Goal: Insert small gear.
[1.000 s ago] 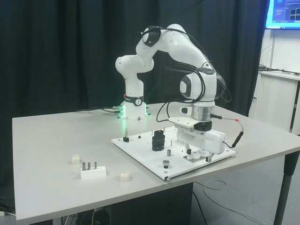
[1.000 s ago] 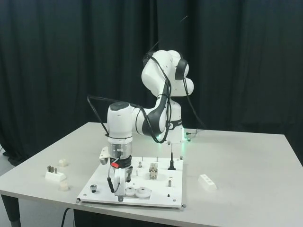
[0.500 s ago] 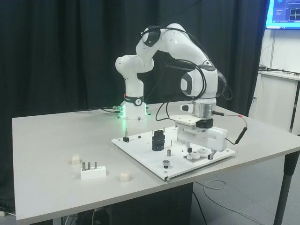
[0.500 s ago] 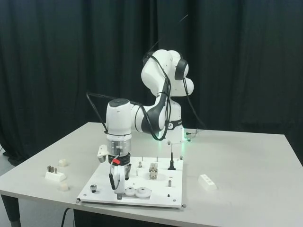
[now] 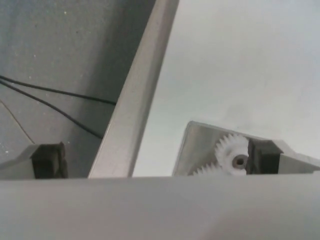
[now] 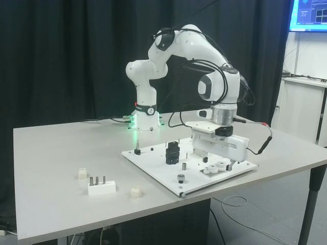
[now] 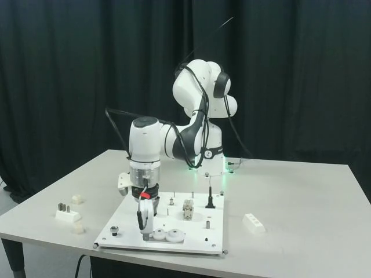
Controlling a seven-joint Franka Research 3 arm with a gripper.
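Claw (image 6: pixel 216 162) hanging just above the white assembly board (image 6: pixel 153 162), fingers spread wide apart, gripping nothing. Small gear (image 5: pixel 232 152) seated on its peg directly beneath, right beside one fingertip (image 5: pixel 263 156), meshed with a neighbouring gear (image 7: pixel 173 235).

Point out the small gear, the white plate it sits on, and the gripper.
small gear (image 5: pixel 232 154): wrist view, on its toothed white face above the centre hole.
white plate (image 6: pixel 153 162): first room view, on a bare part of its top.
gripper (image 7: pixel 145 230): second room view, between the fingertips above the plate.
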